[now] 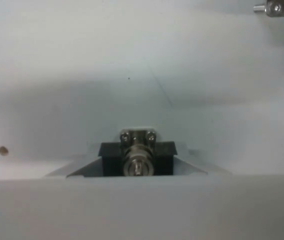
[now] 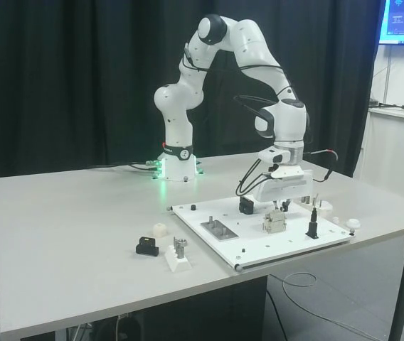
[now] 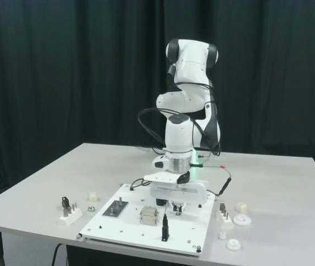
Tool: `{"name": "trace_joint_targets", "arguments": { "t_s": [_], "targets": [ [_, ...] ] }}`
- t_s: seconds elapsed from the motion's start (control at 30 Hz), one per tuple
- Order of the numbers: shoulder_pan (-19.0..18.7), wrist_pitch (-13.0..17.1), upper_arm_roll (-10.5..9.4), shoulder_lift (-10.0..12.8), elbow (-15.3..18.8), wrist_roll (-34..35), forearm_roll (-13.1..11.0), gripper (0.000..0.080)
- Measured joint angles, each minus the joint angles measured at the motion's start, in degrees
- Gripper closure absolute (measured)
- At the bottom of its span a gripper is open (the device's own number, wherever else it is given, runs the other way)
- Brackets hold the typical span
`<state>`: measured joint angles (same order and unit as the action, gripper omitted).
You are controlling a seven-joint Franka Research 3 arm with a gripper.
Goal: Insert BNC.
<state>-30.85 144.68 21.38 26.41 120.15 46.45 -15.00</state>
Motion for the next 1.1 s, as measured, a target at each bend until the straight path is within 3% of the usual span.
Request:
{"name": "trace_joint_targets", "arguments": {
  "t_s": [1.1],
  "targets": [
    [1.1, -1.0, -0.82, 0.0, -0.5, -6.5, 0.0, 0.0680]
  ]
}}
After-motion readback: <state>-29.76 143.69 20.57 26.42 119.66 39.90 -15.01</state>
